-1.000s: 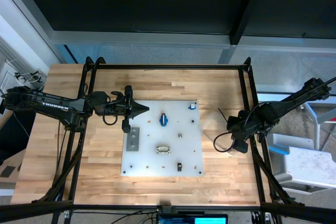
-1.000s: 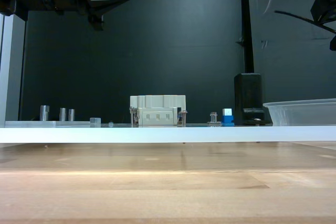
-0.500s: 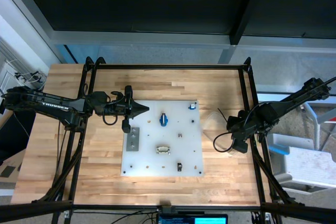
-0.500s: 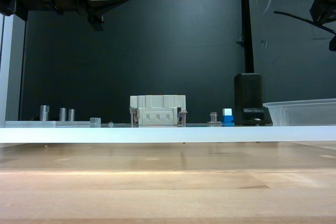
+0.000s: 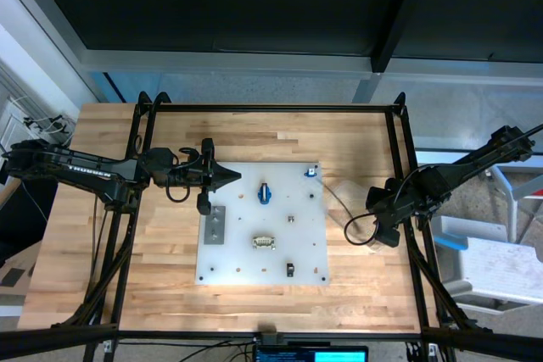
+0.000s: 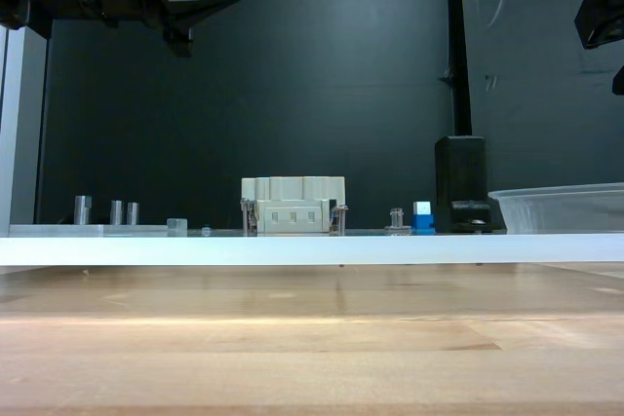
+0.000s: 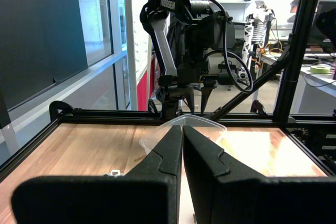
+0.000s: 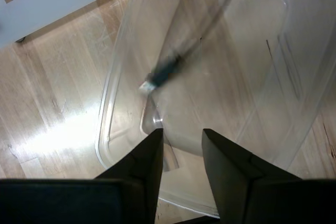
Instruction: Remove the USB connector from the USB hub and place in the container
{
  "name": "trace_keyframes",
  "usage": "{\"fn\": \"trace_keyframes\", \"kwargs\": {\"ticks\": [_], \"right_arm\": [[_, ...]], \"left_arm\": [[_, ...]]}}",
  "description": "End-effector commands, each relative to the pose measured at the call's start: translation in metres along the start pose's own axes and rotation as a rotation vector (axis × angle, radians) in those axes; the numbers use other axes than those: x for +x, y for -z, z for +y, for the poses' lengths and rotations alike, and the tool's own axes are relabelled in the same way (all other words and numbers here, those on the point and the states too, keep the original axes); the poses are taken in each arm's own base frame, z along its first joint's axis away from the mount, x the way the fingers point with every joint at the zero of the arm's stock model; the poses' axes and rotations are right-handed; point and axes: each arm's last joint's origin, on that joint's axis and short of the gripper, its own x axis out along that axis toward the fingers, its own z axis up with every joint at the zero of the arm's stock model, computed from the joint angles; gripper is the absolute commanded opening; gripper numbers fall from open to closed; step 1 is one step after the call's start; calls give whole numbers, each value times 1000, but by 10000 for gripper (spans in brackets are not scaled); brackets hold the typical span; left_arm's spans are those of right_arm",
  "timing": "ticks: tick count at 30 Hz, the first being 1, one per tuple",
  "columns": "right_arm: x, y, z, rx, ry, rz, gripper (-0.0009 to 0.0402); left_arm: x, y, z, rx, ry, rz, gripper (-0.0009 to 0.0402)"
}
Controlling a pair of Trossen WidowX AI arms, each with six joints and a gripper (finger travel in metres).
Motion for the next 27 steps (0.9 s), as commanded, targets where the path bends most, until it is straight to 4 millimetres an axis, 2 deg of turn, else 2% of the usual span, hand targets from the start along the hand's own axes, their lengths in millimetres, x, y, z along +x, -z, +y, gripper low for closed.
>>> {"fn": "trace_keyframes", "kwargs": {"ticks": [1, 7, 27], "right_arm": [[0, 0, 0, 1, 0, 0, 125], [0, 0, 0, 1, 0, -1, 138], [0, 0, 0, 1, 1, -2, 138]], "left_arm": [[0, 0, 0, 0, 0, 0, 1], [0, 0, 0, 0, 0, 0, 1], [0, 0, 0, 0, 0, 0, 1]]}}
